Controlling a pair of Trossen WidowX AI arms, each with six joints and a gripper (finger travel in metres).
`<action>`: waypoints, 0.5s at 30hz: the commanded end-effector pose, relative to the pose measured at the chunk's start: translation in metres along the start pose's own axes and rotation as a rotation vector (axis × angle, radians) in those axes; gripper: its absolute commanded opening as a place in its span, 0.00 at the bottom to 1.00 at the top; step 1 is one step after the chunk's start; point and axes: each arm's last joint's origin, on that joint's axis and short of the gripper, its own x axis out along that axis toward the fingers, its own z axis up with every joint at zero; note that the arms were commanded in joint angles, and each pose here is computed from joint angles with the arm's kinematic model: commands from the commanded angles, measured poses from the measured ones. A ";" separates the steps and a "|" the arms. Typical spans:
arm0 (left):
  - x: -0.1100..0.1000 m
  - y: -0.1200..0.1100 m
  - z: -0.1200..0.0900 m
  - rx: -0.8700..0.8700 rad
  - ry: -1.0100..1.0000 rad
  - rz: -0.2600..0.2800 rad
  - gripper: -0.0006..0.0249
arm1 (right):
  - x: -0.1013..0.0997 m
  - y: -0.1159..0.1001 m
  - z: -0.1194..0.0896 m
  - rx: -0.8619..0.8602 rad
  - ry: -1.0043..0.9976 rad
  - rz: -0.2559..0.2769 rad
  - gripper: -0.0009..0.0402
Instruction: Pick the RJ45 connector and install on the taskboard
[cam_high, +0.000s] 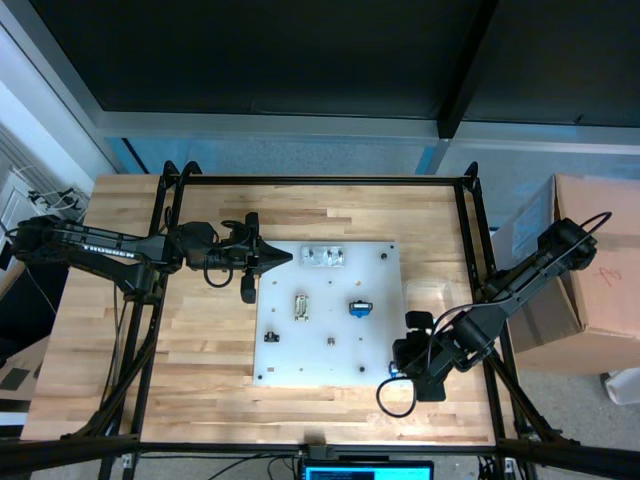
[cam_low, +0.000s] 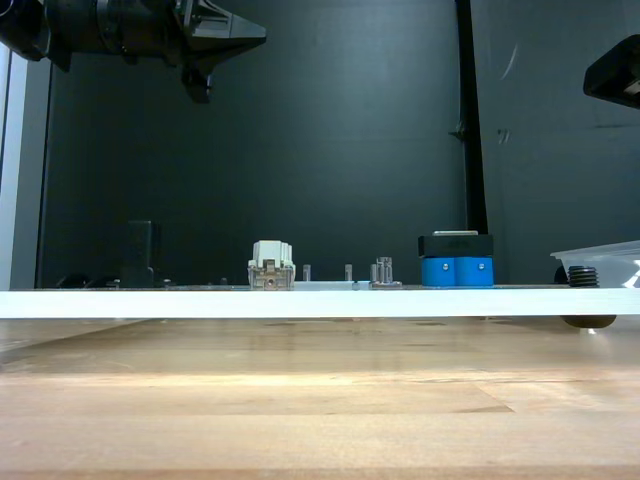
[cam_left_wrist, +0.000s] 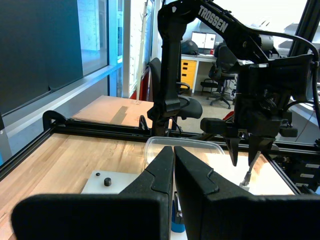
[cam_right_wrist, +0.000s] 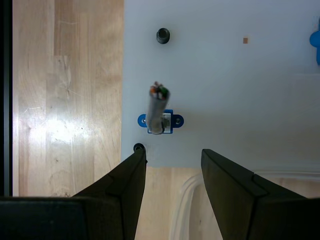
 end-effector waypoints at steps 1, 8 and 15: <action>0.000 0.000 0.000 0.000 -0.001 0.000 0.03 | -0.009 -0.009 -0.001 -0.001 -0.032 0.010 0.37; 0.000 0.000 0.000 0.000 0.000 0.000 0.03 | -0.040 -0.054 0.001 0.014 -0.222 -0.029 0.30; 0.000 0.000 0.000 0.000 0.000 0.000 0.03 | -0.058 -0.110 0.002 0.047 -0.523 -0.054 0.21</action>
